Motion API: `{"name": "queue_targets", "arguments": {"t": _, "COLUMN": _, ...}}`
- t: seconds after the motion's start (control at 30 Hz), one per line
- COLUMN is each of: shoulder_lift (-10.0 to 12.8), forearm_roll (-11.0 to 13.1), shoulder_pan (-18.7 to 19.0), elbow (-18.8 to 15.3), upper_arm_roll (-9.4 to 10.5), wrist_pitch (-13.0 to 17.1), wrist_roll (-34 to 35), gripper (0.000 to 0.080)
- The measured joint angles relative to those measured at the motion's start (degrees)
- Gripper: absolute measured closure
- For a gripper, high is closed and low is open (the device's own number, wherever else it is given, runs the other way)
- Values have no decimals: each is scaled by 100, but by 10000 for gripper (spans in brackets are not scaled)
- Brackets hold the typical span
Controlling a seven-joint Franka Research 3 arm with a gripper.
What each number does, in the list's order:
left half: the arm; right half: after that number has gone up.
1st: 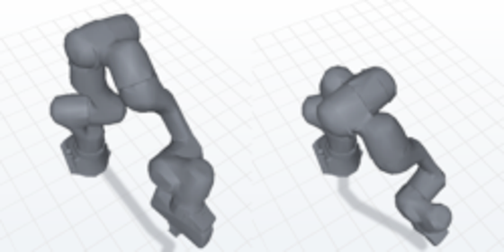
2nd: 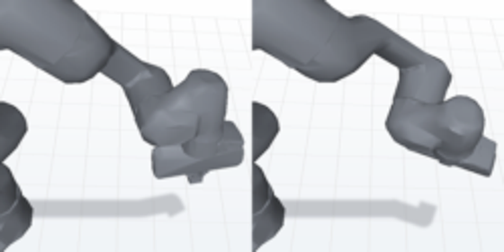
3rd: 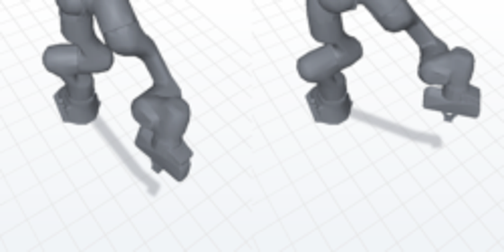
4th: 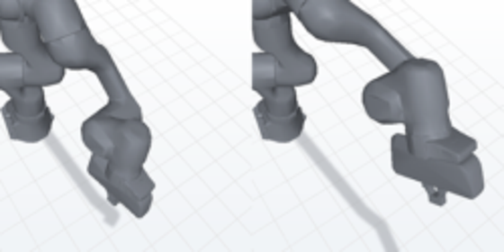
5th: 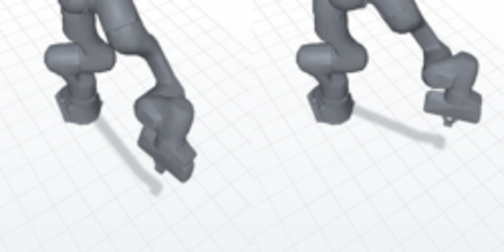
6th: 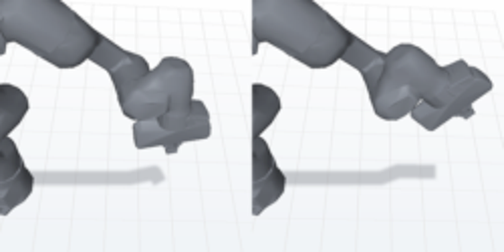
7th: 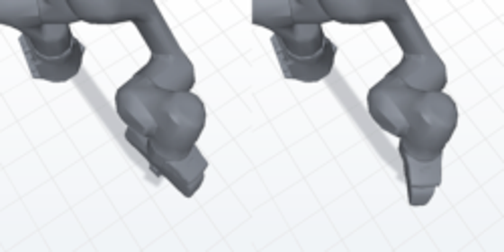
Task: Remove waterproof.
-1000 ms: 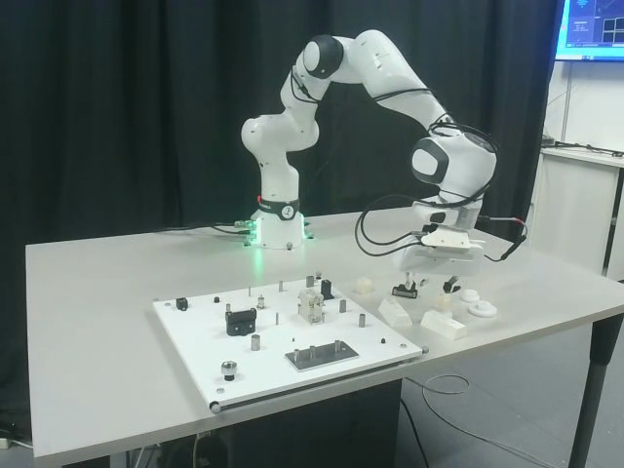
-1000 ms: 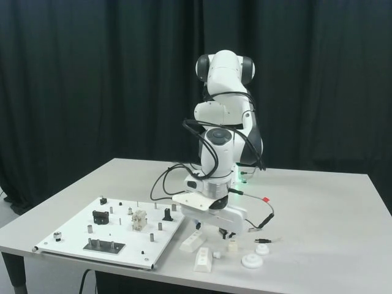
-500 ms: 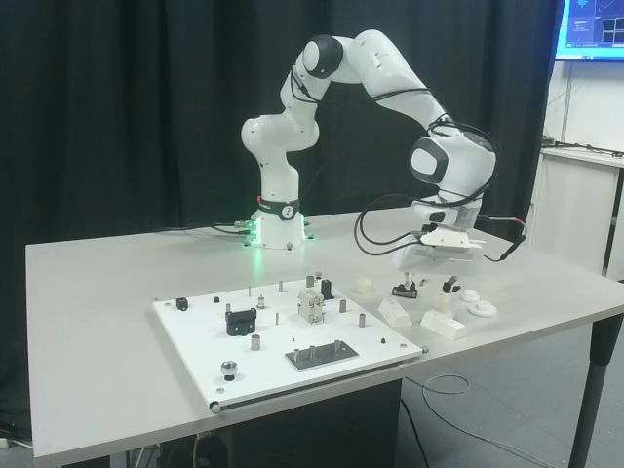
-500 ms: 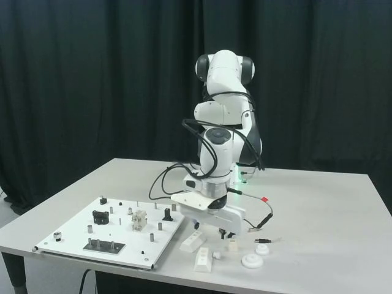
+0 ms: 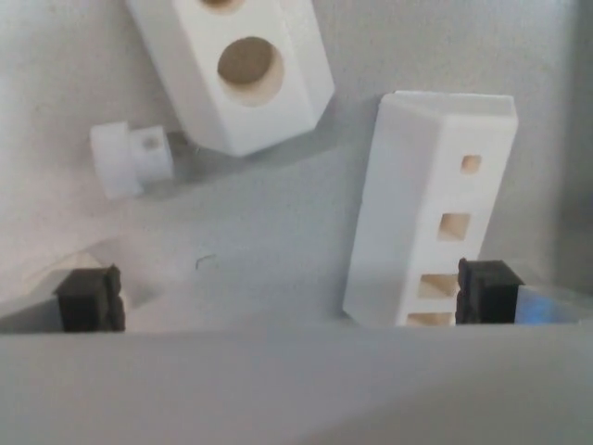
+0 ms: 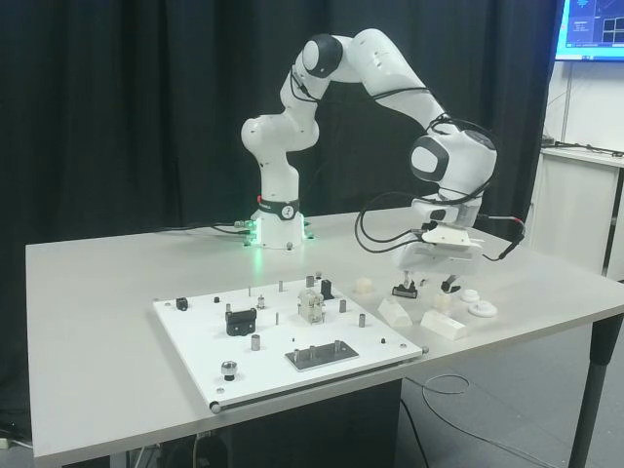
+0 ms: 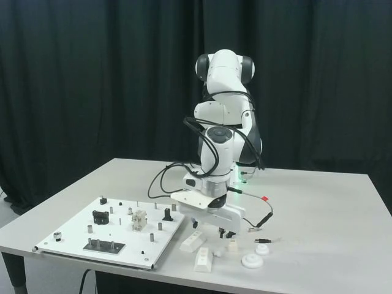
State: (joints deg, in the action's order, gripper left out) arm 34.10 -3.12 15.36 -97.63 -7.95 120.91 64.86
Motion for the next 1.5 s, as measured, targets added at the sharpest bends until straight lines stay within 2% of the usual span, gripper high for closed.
{"name": "queue_targets", "arguments": {"t": 0.57, "shoulder_lift": -27, "forearm_roll": -249, "shoulder_pan": -37, "elbow": -1, "upper_arm_roll": 0, "wrist_pitch": 34, "wrist_roll": -154, "gripper": 3}}
{"name": "queue_targets", "arguments": {"t": 0.9, "shoulder_lift": -86, "forearm_roll": -709, "shoulder_pan": -154, "elbow": -2, "upper_arm_roll": 1, "wrist_pitch": 37, "wrist_roll": -207, "gripper": 3}}
{"name": "queue_targets", "arguments": {"t": 1.2, "shoulder_lift": -220, "forearm_roll": -999, "shoulder_pan": -481, "elbow": -60, "upper_arm_roll": 13, "wrist_pitch": -9, "wrist_roll": -641, "gripper": 3}}
{"name": "queue_targets", "arguments": {"t": 1.5, "shoulder_lift": -395, "forearm_roll": -1047, "shoulder_pan": -969, "elbow": -177, "upper_arm_roll": 28, "wrist_pitch": -6, "wrist_roll": -1377, "gripper": 3}}
